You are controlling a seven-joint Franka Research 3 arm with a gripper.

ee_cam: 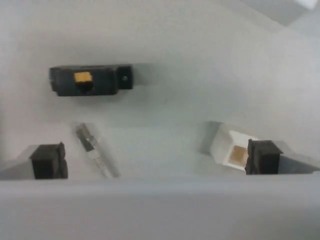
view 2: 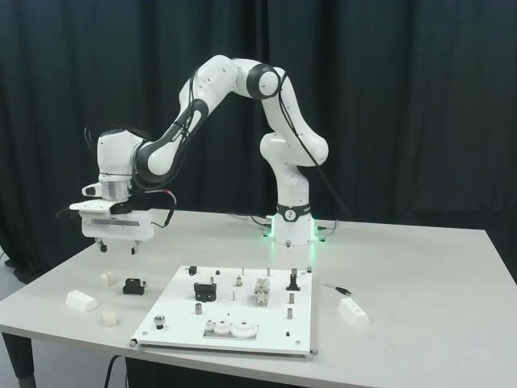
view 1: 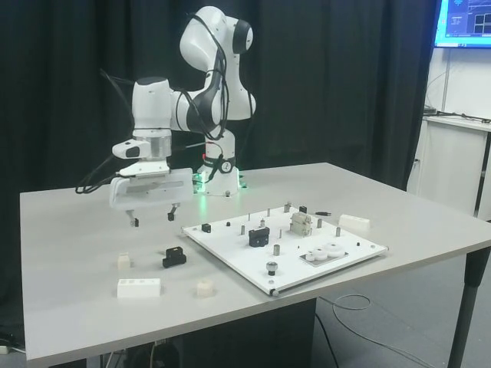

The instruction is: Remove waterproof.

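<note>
Overhead, gripper point(view 1: 153, 218) spread wide above grey table point(view 1: 69, 222), black curtains point(view 2: 420, 97) behind.

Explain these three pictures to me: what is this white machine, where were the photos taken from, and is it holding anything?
It is a white robot arm bolted to a grey table. Two pictures come from cameras in the room; the third looks down from the arm's wrist past its two black fingertips. Its gripper is open, empty, and hangs above the table. Below it lie a small black part and some small white blocks. Beside them is a white board carrying little pegs and fittings.
</note>
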